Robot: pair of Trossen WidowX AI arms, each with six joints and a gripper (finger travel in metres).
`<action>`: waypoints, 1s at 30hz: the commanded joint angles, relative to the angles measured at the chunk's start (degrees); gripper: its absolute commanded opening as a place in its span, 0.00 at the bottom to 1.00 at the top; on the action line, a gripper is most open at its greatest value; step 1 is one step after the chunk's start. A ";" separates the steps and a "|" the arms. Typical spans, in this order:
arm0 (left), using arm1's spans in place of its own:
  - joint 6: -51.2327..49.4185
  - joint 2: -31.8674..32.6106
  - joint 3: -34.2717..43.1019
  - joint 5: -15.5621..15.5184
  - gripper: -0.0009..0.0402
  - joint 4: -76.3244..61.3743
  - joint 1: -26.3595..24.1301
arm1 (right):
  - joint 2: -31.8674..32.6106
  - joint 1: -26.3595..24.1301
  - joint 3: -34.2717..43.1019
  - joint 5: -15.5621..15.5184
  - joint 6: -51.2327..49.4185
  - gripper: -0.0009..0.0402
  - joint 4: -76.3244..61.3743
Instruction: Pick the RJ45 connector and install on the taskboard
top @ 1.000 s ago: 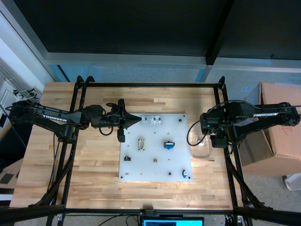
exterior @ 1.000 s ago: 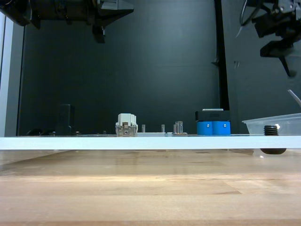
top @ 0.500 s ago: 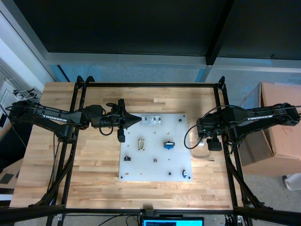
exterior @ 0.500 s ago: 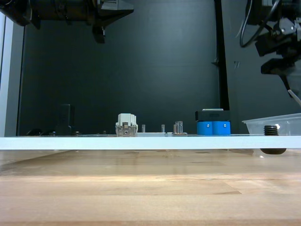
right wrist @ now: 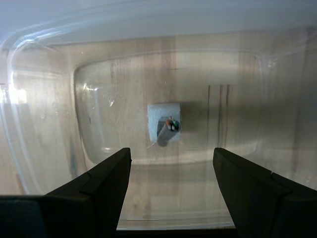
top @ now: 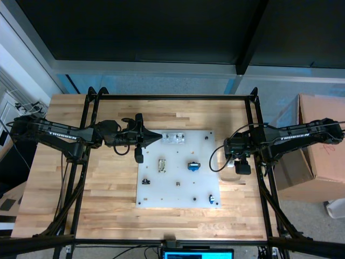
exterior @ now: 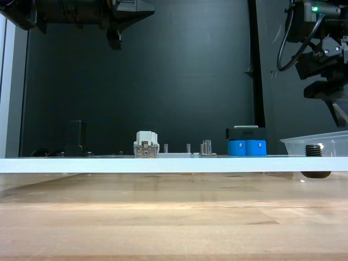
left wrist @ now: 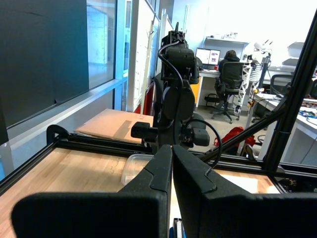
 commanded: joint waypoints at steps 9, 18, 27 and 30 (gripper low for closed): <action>0.02 0.00 0.02 0.00 0.02 0.02 0.00 | 0.48 0.11 -0.59 0.09 0.48 0.55 1.09; 0.02 0.00 0.02 0.00 0.02 0.02 0.00 | 1.11 0.15 -0.59 0.11 0.72 0.40 1.55; 0.02 0.00 0.02 0.00 0.02 0.02 0.00 | 1.11 0.15 -0.66 0.13 0.90 0.24 1.75; 0.02 0.00 0.02 0.00 0.02 0.02 0.00 | 1.14 0.15 -0.72 0.13 0.90 0.18 1.75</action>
